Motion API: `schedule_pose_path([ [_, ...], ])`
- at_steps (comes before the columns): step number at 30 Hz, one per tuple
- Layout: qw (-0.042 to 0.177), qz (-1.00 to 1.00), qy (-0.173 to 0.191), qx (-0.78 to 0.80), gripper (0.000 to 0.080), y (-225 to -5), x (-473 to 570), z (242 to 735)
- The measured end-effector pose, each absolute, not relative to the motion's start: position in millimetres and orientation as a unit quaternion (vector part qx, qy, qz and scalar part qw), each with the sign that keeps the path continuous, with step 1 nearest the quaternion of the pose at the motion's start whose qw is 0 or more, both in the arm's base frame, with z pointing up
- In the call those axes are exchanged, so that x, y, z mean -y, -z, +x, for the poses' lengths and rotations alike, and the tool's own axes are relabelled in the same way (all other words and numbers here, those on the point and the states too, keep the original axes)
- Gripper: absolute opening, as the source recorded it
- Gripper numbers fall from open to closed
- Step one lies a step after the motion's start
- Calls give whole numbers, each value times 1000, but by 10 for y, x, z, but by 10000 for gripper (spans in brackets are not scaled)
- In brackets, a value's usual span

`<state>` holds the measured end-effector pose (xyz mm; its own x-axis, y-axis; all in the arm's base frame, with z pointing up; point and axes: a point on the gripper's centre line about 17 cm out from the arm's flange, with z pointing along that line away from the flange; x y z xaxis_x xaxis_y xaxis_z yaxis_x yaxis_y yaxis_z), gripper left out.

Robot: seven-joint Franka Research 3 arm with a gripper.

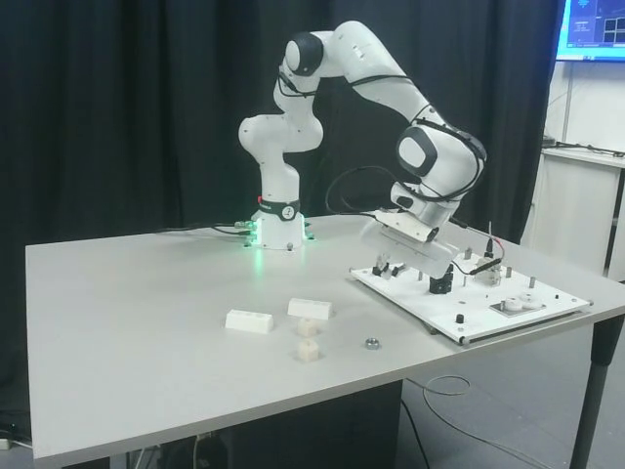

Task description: Place small gear.

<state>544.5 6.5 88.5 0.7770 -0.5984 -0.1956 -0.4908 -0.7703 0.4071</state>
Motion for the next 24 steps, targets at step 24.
schedule_pose_path([
  [24,146,938,82,304,135,-612,360,5285],
])
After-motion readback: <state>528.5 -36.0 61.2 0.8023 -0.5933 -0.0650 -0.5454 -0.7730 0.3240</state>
